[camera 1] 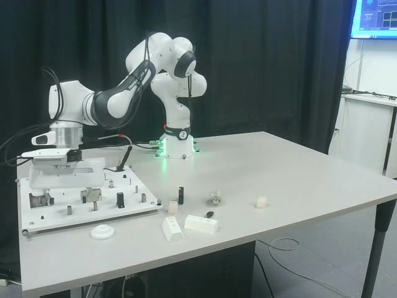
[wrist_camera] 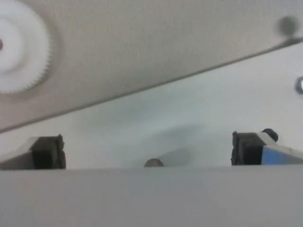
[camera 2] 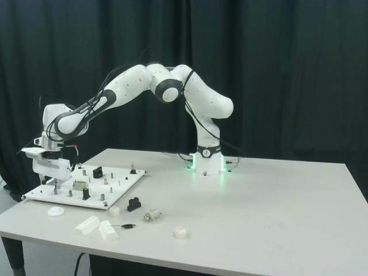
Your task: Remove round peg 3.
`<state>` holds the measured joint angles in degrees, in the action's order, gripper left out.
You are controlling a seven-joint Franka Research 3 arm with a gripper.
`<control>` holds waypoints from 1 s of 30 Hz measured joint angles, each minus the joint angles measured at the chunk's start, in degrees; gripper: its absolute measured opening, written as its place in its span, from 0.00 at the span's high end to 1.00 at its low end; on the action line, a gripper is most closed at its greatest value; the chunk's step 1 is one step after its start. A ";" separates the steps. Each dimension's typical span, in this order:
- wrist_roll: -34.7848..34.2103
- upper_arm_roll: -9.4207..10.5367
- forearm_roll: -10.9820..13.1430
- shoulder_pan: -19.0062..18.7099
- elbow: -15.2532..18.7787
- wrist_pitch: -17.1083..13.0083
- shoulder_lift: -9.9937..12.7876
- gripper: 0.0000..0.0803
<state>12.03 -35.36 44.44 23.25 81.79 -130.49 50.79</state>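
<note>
My gripper (wrist_camera: 147,152) is open above the white peg board (wrist_camera: 199,109), its black fingertips (wrist_camera: 47,152) spread wide. Between them, low in the wrist view, shows the top of a small grey round peg (wrist_camera: 153,163); the rest of it is hidden by the hand's edge. In the first room view the gripper (camera 1: 67,194) hangs low over the left end of the board (camera 1: 133,208). The second room view shows the gripper (camera 2: 52,183) at the board's (camera 2: 123,178) left end, among several upright pegs and black parts.
A white gear (wrist_camera: 19,45) lies on the grey table just off the board's front edge (camera 1: 102,233). Two white blocks (camera 1: 186,225), a small black piece (camera 1: 180,194), a metal connector (camera 1: 215,197) and a small white cube (camera 1: 261,202) lie to the right of the board.
</note>
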 joint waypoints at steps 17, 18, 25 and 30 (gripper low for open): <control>-0.55 -0.03 0.00 -0.03 -0.75 0.00 0.00 0.01; -0.56 -0.04 0.00 -0.03 -0.77 0.00 0.00 0.01; -0.59 -0.04 0.00 -0.03 -0.95 0.00 0.00 0.00; -0.60 -0.07 0.00 -0.03 -1.09 0.03 -0.02 0.00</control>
<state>11.43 -35.43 44.44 23.22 80.70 -130.47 50.76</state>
